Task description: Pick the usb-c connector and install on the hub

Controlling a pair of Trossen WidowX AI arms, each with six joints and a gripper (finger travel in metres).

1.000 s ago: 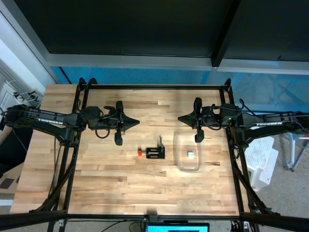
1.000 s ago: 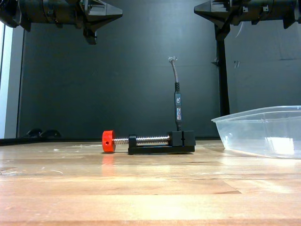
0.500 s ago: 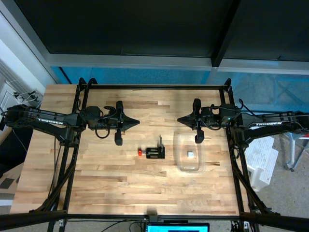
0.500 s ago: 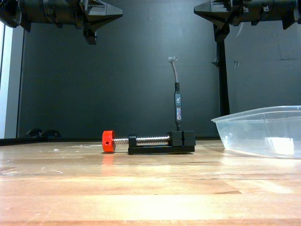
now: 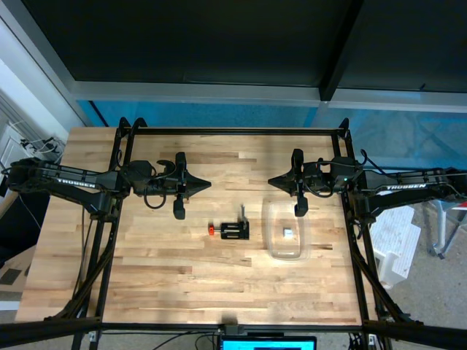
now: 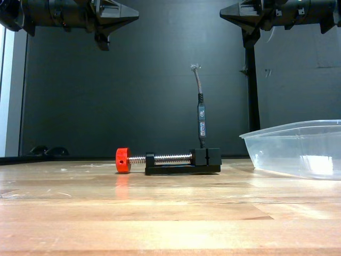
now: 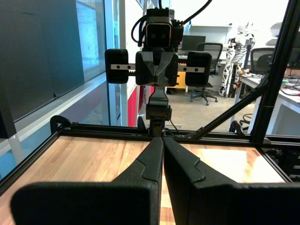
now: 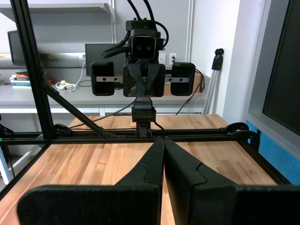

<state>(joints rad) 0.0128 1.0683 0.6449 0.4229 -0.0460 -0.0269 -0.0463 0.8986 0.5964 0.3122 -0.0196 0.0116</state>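
Left pincer [image 5: 207, 185] and right pincer [image 5: 271, 181] are both shut tight, high over the wooden worktop [image 5: 160, 255], tips facing each other, with lots of open room under them. Hub [image 5: 235, 231], a black block with a round red cap [image 5: 211, 230], sits mid-worktop near a clear, smooth tray [image 5: 268, 244]. I cannot pick out the connector.

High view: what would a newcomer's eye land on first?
The two arms face each other above the table, left gripper and right gripper both shut, tips pointing inward. Nearer the camera sits the hub with its orange-red cap, a clear tray just to its right.
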